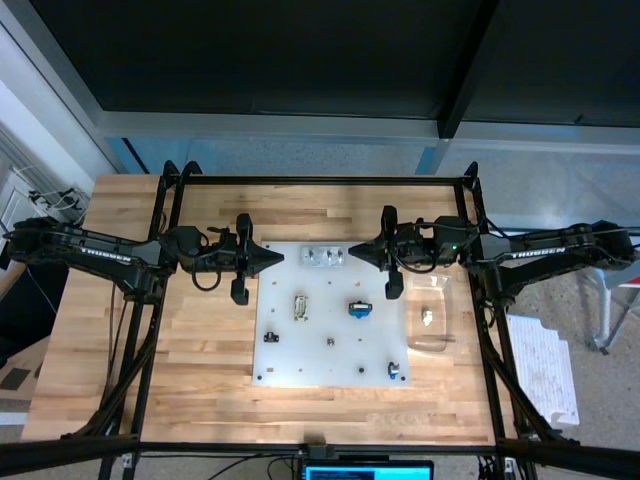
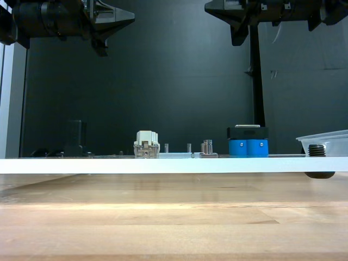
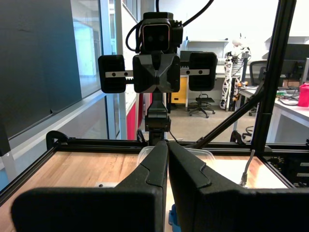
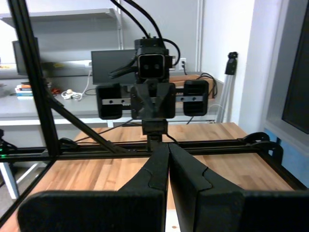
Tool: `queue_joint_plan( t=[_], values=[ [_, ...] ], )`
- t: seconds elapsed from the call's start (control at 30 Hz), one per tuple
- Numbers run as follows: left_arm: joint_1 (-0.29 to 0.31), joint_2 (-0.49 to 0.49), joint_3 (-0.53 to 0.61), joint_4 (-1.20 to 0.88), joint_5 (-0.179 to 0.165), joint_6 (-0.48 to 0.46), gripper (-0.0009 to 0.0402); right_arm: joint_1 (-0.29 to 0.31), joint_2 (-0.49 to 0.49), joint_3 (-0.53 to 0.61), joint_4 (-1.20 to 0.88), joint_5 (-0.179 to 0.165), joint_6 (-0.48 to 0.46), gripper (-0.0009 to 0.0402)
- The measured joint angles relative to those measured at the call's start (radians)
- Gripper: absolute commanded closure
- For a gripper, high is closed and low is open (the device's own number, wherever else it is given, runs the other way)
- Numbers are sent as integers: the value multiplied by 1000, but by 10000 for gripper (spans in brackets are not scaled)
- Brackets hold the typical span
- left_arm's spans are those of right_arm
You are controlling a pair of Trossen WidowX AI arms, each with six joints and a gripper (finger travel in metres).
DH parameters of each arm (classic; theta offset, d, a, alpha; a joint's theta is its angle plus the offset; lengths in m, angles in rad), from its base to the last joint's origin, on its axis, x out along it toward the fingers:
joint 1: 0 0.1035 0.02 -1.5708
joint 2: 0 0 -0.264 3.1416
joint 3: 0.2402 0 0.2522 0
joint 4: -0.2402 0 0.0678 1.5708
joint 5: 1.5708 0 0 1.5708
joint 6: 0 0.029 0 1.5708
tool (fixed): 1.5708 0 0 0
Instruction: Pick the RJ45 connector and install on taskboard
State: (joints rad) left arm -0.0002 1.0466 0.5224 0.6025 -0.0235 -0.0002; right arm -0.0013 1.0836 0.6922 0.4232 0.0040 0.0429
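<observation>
Over one white board [image 1: 300,362], seemingly, left gripper [image 1: 278,258] and right gripper [image 1: 353,252] hang pressed closed.

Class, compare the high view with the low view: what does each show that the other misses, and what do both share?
Only the high view shows the white block inside the clear tray and the top of the small blue jack at the near right corner of the white board. Only the low view shows how high the left claw and right claw hang above the board. Both show the board, the tray, the blue part mid-board and both claws, near the board's far edge. Neither settles where the connector is.
</observation>
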Motion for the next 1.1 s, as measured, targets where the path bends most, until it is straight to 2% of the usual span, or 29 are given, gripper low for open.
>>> queue_joint_plan(
  t=[0.33,1.1],
  values=[
    [0,0,0,0,0,0,393,-1,0,-47,31,3,4,393],
    [0,0,0,0,0,0,393,-24,0,-56,39,3,20,393]
  ],
)
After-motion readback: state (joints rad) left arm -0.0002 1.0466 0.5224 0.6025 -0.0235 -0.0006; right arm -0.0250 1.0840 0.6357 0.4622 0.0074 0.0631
